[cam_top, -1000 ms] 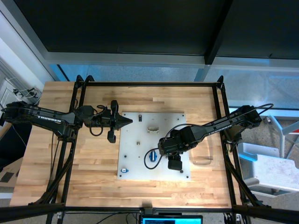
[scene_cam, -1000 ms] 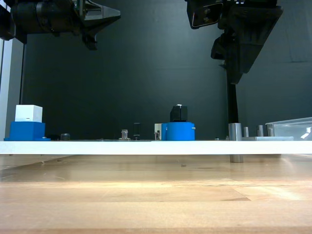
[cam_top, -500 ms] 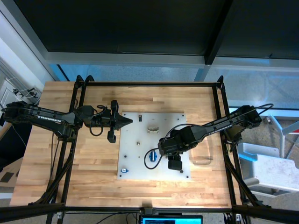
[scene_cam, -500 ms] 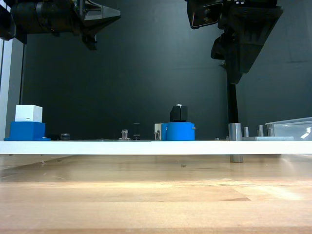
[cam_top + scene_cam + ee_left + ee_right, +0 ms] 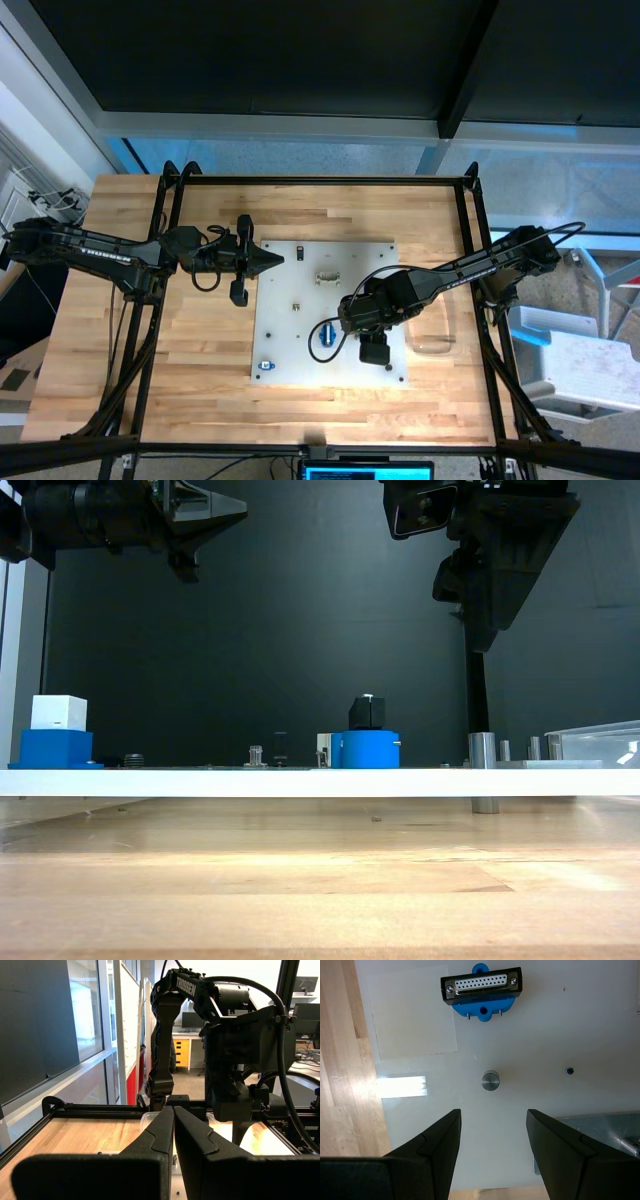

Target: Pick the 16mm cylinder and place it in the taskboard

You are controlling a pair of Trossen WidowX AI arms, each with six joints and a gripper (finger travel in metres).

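Nothing is seen moved vs 1 s ago: 16mm cylinder [image 5: 490, 1081] is seated in taskboard [image 5: 535, 1020] under wide-open right gripper [image 5: 493, 1115], left gripper [image 5: 173, 1110] parked clenched at board's left edge, so job's judged done.

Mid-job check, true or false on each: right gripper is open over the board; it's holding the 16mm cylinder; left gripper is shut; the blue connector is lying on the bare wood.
1. The right gripper is open above the taskboard. True.
2. The right gripper holds the 16mm cylinder. False: the cylinder stands upright on the taskboard below, clear of both fingers.
3. The left gripper is shut. True; it hangs in the air by the taskboard's left edge, pointing inward.
4. The blue connector lies on the bare wood. False: it sits on the taskboard, apart from the cylinder.
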